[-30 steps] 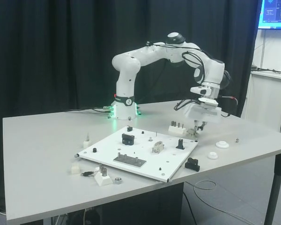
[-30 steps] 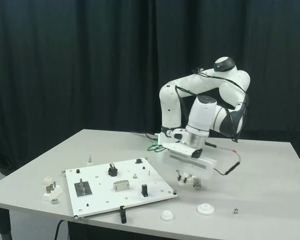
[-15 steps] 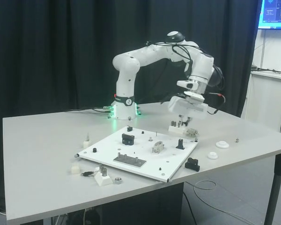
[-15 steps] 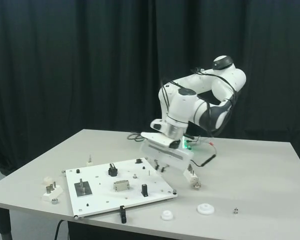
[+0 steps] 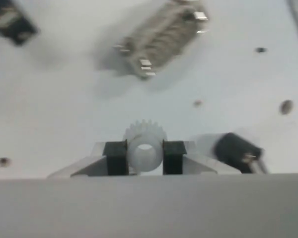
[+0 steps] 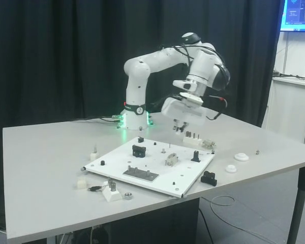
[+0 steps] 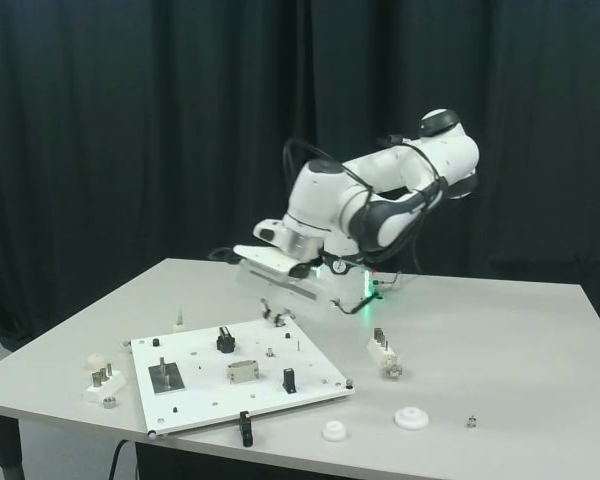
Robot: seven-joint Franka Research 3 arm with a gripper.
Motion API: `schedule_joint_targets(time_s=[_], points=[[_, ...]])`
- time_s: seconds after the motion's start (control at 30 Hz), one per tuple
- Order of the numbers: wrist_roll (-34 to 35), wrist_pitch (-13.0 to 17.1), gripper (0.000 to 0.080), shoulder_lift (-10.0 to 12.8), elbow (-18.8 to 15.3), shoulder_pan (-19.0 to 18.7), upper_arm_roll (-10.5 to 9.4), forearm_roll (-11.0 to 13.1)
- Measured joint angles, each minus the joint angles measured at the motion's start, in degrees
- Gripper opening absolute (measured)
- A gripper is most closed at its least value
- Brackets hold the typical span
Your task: Insert small gear.
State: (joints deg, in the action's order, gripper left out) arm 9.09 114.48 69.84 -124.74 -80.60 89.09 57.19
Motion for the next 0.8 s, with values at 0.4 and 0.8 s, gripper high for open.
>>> schedule_joint_targets(time_s=[0.4,0.8], points=[[-11.0,1.2,0.0143,0.0,-0.2,8.6,0.39,1.1],[-27.7,1.4,0.0143,2.0,0.3,18.5,-0.56,10.8]])
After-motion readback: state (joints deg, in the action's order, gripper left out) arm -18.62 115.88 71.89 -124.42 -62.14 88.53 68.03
